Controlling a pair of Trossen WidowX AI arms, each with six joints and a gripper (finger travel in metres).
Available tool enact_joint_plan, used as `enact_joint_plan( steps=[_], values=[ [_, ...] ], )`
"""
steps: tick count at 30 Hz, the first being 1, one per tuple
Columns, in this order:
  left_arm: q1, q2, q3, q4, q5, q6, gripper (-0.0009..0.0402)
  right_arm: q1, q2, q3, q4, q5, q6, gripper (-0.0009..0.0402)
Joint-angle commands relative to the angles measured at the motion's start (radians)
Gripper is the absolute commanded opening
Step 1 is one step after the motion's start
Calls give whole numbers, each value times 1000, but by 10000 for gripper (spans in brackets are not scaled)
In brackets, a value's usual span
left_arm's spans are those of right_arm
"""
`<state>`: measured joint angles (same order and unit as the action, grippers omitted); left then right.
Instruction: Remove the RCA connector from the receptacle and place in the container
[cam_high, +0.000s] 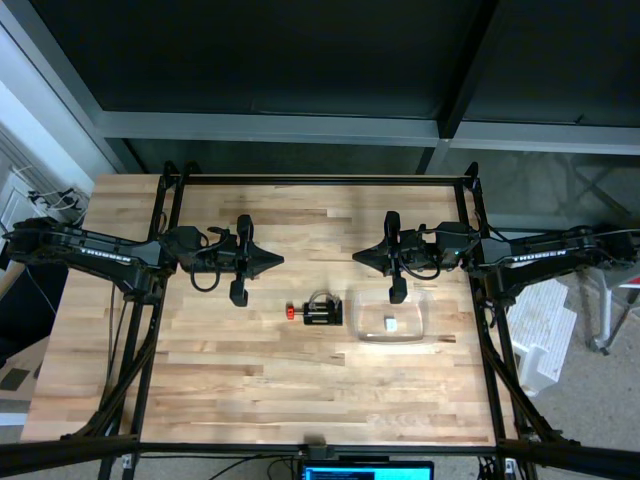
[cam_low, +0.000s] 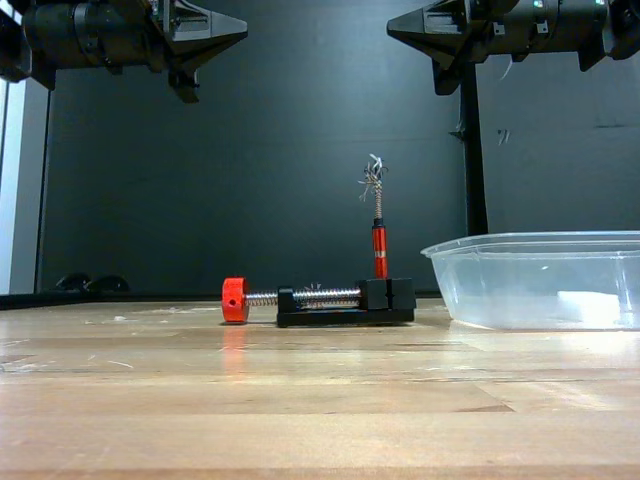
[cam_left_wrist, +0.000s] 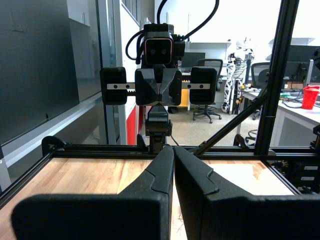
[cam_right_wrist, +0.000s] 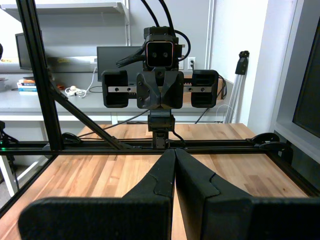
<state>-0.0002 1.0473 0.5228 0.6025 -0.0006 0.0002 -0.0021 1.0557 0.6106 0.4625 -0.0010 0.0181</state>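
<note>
Container (cam_low: 500, 285) holds square (cam_high: 390, 322); left pincer (cam_high: 281, 260), right pincer (cam_high: 356, 257) aloft.

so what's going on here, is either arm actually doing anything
Nothing is being handled at this moment. The left gripper and the right gripper both hang shut, high above the table, facing each other and touching nothing. The RCA connector stands upright in the receptacle at mid-table, not yet removed. The container sits just to the right of it, holding only a small white piece.
</note>
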Motion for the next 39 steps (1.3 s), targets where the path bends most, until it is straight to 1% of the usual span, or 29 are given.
enact_joint_plan(
  steps=[1, 8, 11, 13, 15, 18, 20, 22, 26, 34, 39],
  values=[
    [0, 0, 0, 0, 0, 0, 0, 0, 0, 0, 0, 0, 0, 0],
    [0, 0, 0, 0, 0, 0, 0, 0, 0, 0, 0, 0, 0, 0],
    [0, 0, 0, 0, 0, 0, 0, 1, 0, 1, 0, 0, 14, 0],
    [0, 0, 0, 0, 0, 0, 0, 3, 0, 9, -19, 0, 43, 0],
    [0, 0, 0, 0, 0, 0, 0, 5, 0, 43, -119, 2, 52, 0],
    [0, 0, 0, 0, 0, 0, 0, 18, 11, 123, -343, 17, 47, 0],
    [0, 0, 0, 0, 0, 0, 0, 25, 25, 182, -484, 15, 48, 0],
    [0, 0, 0, 0, 0, 0, 0, 36, 53, 244, -623, 8, 48, 0],
    [0, 0, 0, 0, 0, 0, 0, 52, 124, 362, -865, 9, 48, 0],
    [0, 0, 0, 0, 0, 0, 0, 76, 278, 540, -1152, 8, 49, 0],
    [0, 0, 0, 0, 0, 0, 0, 100, 373, 628, -1266, 10, 54, 0]
  ],
)
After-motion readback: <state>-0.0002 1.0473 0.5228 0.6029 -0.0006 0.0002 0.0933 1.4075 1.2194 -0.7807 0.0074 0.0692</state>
